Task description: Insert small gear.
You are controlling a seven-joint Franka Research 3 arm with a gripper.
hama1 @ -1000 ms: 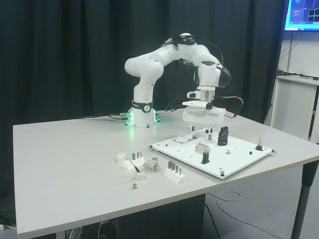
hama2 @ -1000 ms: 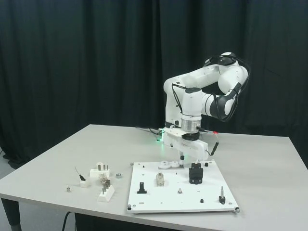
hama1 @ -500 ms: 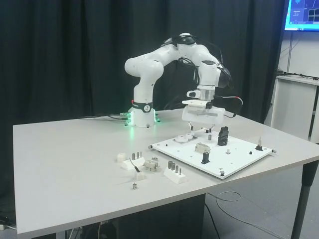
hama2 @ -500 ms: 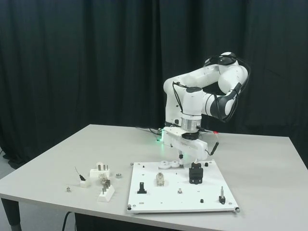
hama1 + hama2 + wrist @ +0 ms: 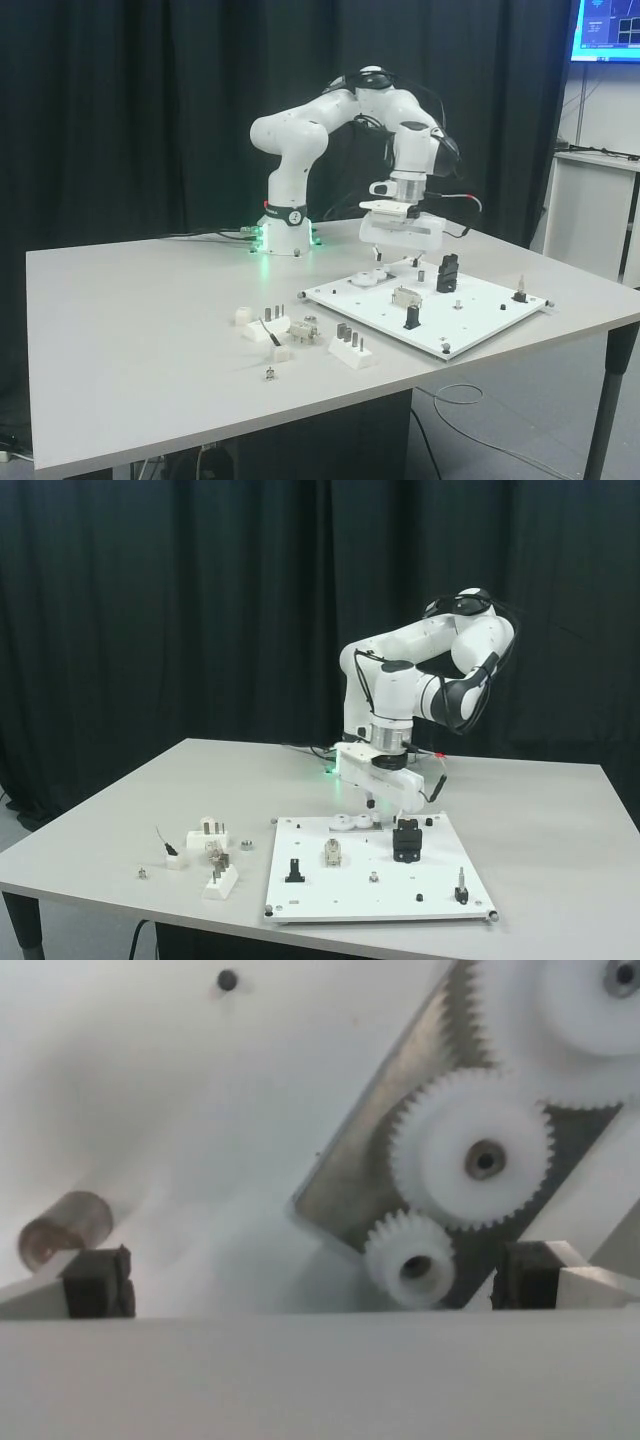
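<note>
Small gear (image 5: 409, 1258): lower centre of wrist frame, seated, meshed with medium gear (image 5: 472, 1150). Gripper (image 5: 310, 1282): fingers spread, empty (gear between pads, untouched). Step: withdraw straight up, avoid dragging teeth.

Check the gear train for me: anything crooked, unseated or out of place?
Nothing stands out. The small gear sits flat on the plate, teeth meshed with the middle gear, which meshes with the large gear. The gripper hangs above, jaws open.
</note>
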